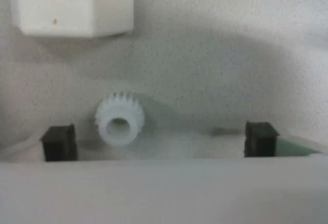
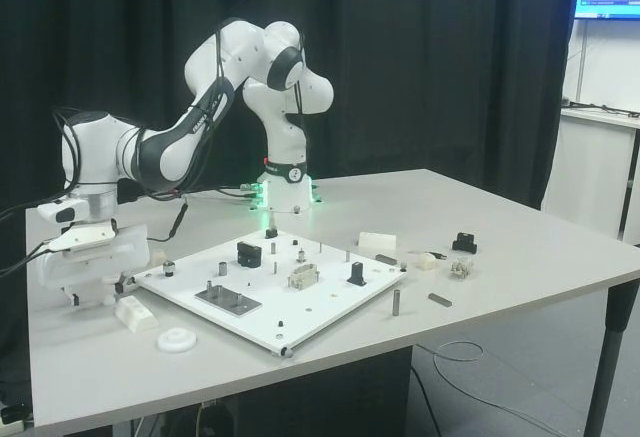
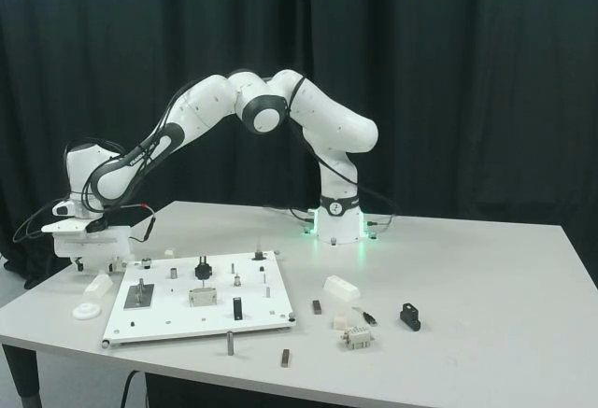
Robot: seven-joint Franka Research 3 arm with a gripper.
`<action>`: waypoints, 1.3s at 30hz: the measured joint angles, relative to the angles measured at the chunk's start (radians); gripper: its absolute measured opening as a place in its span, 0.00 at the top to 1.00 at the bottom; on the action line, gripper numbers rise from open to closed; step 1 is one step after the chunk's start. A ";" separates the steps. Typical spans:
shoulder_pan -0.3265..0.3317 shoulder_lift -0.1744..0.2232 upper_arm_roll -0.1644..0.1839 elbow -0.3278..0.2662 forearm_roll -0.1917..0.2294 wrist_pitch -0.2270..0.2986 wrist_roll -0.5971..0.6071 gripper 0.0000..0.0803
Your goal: Remove bolt 4.
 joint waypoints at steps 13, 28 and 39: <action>0.000 0.000 -0.019 0.067 0.000 -0.080 0.000 0.01; 0.000 0.000 -0.031 0.104 0.000 -0.128 -0.009 0.00; 0.000 -0.002 -0.031 0.108 0.002 -0.139 -0.024 0.00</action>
